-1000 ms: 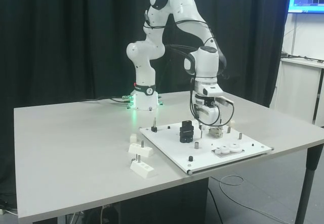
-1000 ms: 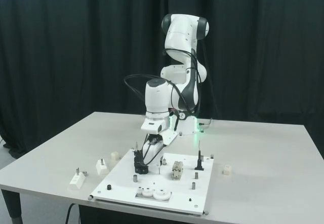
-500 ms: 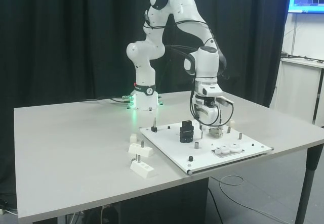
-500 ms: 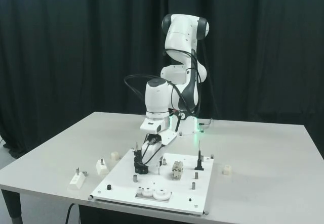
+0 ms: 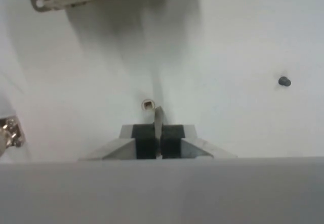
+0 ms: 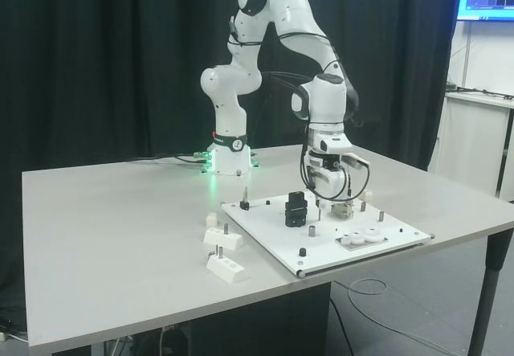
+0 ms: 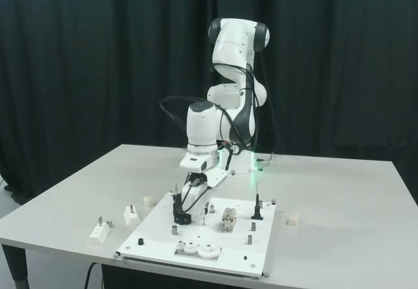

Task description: Insert square peg 1.

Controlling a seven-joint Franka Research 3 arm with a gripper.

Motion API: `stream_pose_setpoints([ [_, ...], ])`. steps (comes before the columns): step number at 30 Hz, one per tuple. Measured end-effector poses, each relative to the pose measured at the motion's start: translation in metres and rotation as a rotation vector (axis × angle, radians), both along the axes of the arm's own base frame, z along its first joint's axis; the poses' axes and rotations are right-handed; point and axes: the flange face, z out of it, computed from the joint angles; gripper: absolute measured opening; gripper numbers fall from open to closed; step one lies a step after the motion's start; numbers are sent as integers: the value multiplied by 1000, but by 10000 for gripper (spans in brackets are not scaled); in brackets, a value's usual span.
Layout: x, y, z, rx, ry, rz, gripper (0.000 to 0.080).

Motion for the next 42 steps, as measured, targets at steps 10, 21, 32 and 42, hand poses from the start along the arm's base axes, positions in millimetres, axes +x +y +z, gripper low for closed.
stream_pose_setpoints([
  [10, -2, -1, 1, -2, 16, 5, 21],
  [21, -2, -2, 6, -2, 13, 8, 21],
  [32, -2, -2, 0, -8, 13, 8, 21],
  [42, -2, -1, 0, -8, 9, 10, 21],
])
